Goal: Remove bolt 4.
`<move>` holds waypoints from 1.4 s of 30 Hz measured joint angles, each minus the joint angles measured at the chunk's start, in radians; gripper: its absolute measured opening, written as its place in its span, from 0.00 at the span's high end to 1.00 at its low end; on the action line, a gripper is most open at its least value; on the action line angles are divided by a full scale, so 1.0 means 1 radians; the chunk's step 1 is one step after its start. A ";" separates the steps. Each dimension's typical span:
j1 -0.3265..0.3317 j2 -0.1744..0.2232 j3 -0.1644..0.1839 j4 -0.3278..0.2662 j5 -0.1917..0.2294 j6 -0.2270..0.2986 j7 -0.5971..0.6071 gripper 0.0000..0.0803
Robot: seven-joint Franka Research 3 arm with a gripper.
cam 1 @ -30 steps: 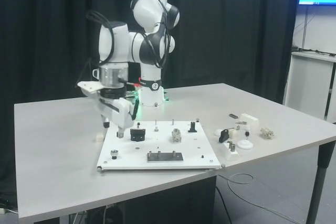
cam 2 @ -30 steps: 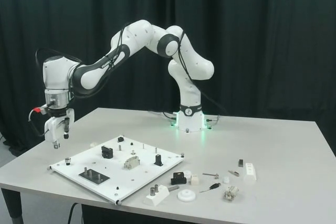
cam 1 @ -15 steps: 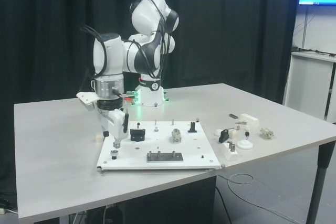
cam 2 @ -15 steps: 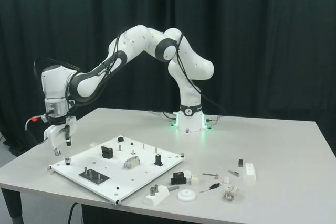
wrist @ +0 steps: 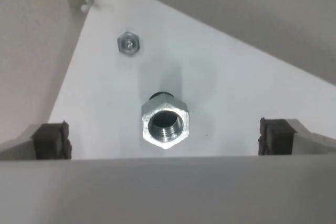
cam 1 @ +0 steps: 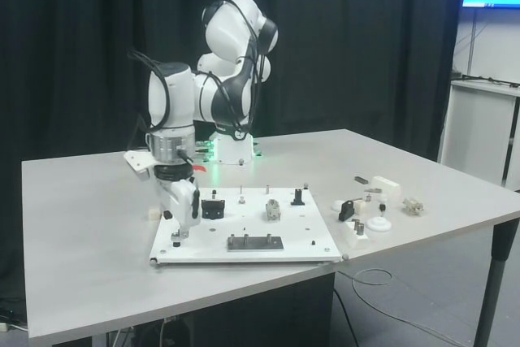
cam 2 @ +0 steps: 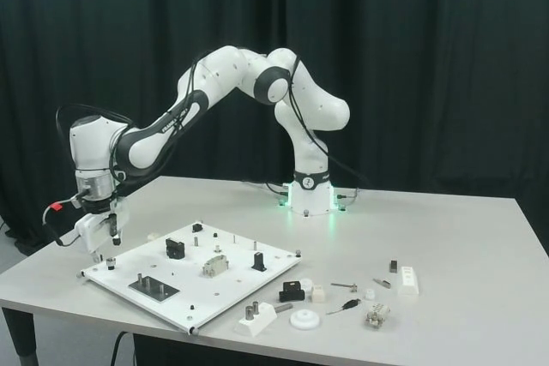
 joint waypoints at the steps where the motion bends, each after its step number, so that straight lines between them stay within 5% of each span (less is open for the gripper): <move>1: 0.001 0.002 0.000 0.000 0.000 0.000 0.002 0.00; 42: 0.021 0.036 0.000 -0.011 -0.011 0.065 0.002 0.00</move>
